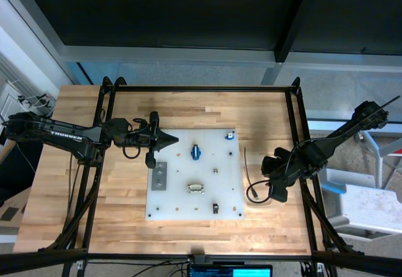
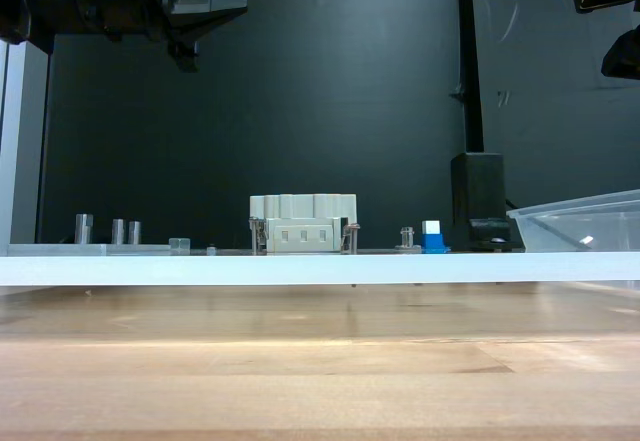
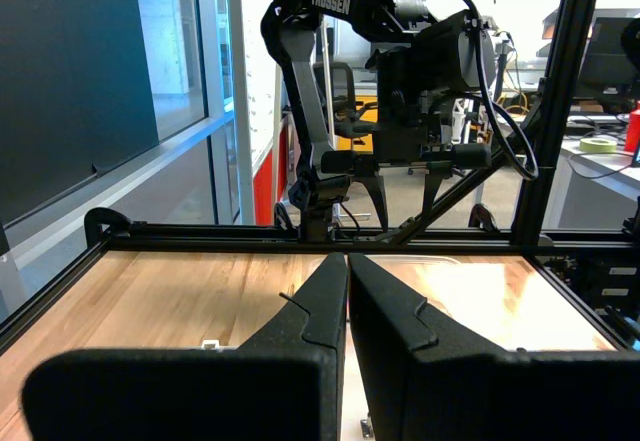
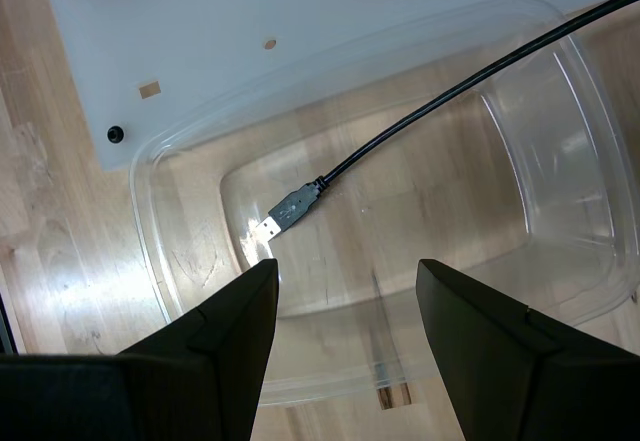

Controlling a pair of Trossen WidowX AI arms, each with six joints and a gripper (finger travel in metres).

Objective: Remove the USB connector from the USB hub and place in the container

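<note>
**USB connector in container, right hand open above it**

The USB connector point(image 4: 292, 207) lies inside the container point(image 4: 548, 146). Its silver-tipped plug rests on the tray floor, and its black cable runs out across one rim. The container sits on the wooden worktop point(image 1: 125, 227), just beside the right edge of the white board point(image 1: 220, 157). The USB hub point(image 1: 215, 208) stands on that board near its front right corner, apart from the connector, with nothing plugged in.

Legible writing: "TROSSEN" in white on the left arm point(image 1: 66, 134), and the same word on the right arm's upper link point(image 3: 335, 1).

The right arm reaches in from the right edge, bent at the elbow. The right hand point(image 4: 345, 346) points down over the container with its fingers spread wide, gripping nothing. The left arm stretches level from the left edge. The left hand point(image 3: 347, 296) is held high above the board's far left corner, its fingers pressed together and empty.
</note>
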